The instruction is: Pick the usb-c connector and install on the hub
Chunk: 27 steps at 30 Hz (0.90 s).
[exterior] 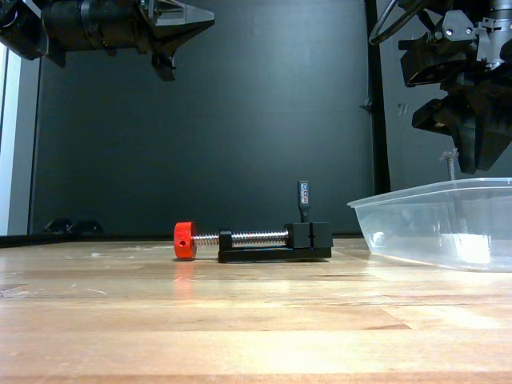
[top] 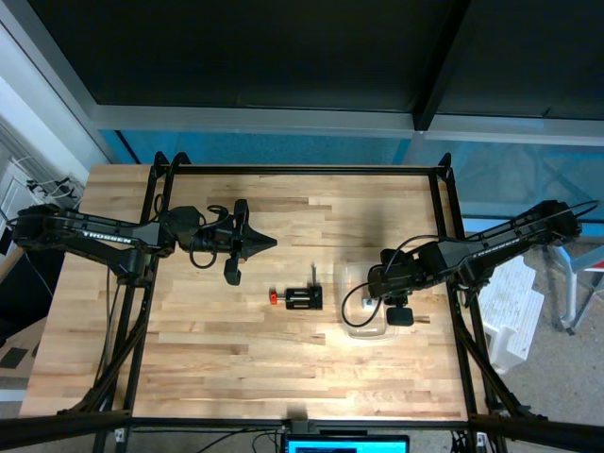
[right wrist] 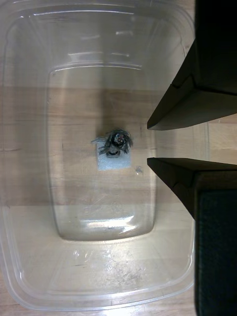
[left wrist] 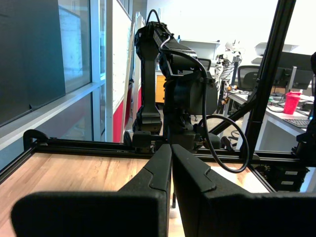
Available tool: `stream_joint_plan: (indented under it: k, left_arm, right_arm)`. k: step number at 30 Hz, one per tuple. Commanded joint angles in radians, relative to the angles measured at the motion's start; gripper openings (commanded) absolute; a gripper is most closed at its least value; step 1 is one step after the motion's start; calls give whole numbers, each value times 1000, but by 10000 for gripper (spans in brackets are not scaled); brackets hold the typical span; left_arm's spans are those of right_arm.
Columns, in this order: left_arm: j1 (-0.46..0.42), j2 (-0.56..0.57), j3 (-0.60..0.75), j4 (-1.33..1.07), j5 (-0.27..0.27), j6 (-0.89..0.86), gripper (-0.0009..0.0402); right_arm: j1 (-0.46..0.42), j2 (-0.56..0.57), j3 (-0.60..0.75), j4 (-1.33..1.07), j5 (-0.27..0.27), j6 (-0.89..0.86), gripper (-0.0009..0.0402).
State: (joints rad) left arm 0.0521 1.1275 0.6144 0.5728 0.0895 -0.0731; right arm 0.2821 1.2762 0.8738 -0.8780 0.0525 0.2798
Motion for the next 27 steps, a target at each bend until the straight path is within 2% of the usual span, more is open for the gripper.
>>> stream_joint_plan:
  k: [1,11,14,21,27]
  left_arm:
    - [0,0,0,0,0,0,0]
    - [0,0,0,0,0,0,0]
    - [0,0,0,0,0,0,0]
    - [0,0,0,0,0,0,0]
    - [0,0,0,0,0,0,0]
  right_arm:
    - [0,0,0,0,0,0,75]
    - [0,13,2,27,5,5,80]
    - [0,44,20,20,26,0,100]
    - [-1,90,75,6,36,-1,159]
    - [0,126,78,2,38,-6,173]
